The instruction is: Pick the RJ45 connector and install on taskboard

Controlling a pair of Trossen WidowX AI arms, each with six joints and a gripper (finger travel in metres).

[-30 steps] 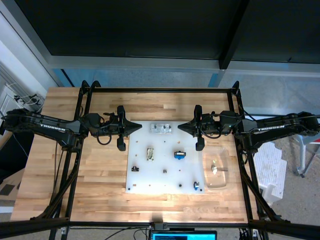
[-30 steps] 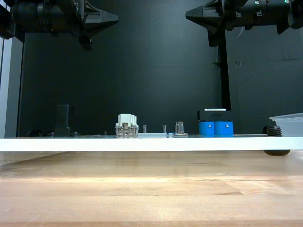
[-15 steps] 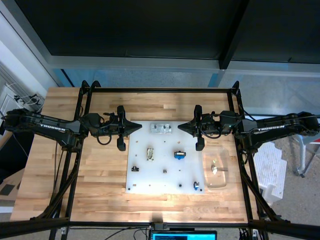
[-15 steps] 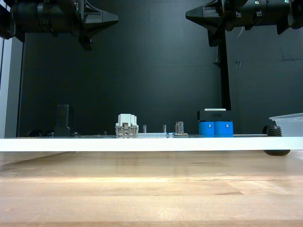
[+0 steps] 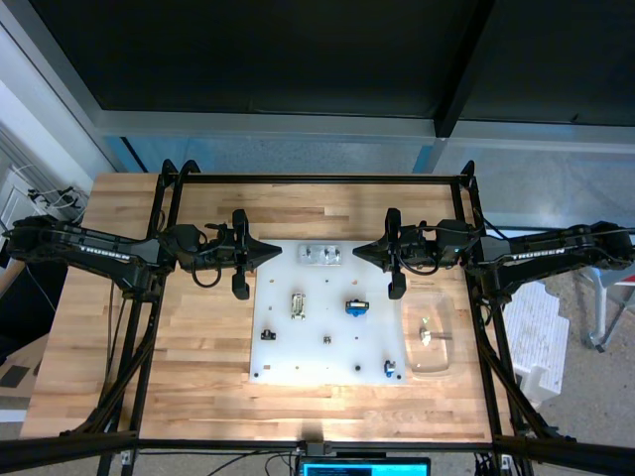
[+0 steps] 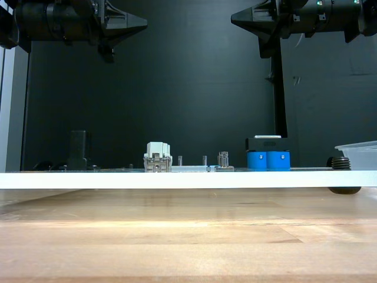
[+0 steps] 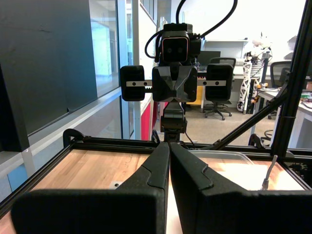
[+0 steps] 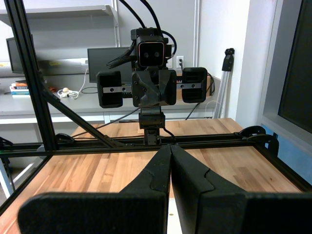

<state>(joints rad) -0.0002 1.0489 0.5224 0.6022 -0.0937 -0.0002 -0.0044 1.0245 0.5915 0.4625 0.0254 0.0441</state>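
Even overhead light, with mild glare on the near table [image 6: 188, 236] and a soft foreground in the low view, where my left gripper [image 6: 145, 23] and right gripper [image 6: 232, 20] hang aloft as dark silhouettes.

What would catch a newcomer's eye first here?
Two arms mirror each other, left pincer and right pincer both shut and empty, pointing inward high above the white board's far edge. A clear tray with a pale shape sits right of the board; where the connector is, I cannot tell.
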